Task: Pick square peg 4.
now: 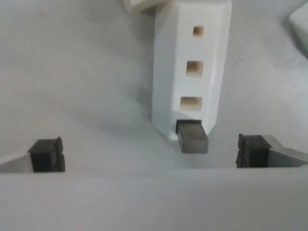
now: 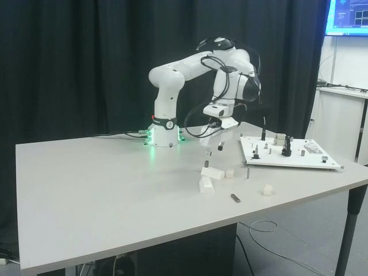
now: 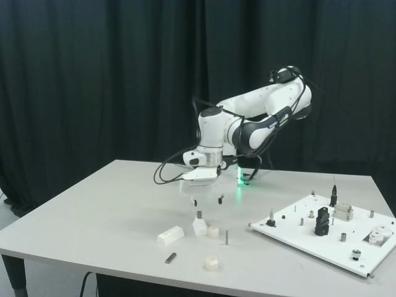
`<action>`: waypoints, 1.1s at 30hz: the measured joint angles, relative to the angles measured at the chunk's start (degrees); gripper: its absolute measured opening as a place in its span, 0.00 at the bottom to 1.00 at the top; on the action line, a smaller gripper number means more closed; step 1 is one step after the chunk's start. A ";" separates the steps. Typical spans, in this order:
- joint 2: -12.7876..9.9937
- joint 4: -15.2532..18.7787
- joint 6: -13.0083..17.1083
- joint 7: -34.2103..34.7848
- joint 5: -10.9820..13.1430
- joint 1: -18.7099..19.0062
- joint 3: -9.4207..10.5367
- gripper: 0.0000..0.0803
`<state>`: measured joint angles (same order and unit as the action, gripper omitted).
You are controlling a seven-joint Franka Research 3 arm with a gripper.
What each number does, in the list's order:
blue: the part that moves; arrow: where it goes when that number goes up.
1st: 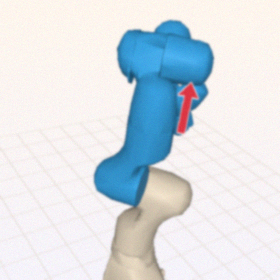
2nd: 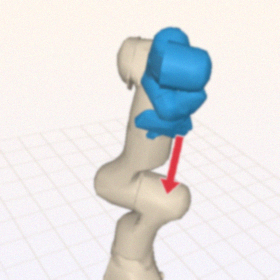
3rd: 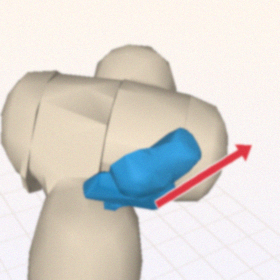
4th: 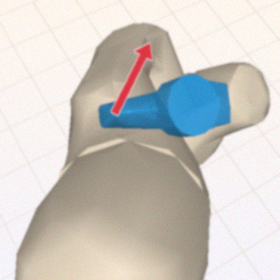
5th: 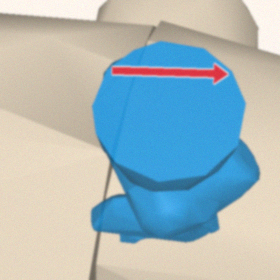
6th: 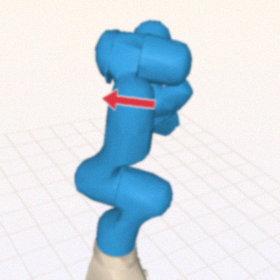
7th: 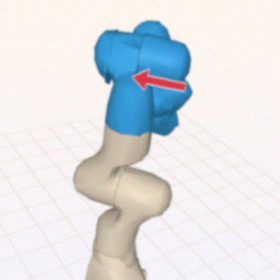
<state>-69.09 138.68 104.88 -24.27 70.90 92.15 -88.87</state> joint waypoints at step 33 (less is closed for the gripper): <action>-0.92 4.08 2.23 -6.46 9.79 -4.00 4.09 1.00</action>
<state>-70.01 142.77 107.11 -30.73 80.70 88.15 -84.77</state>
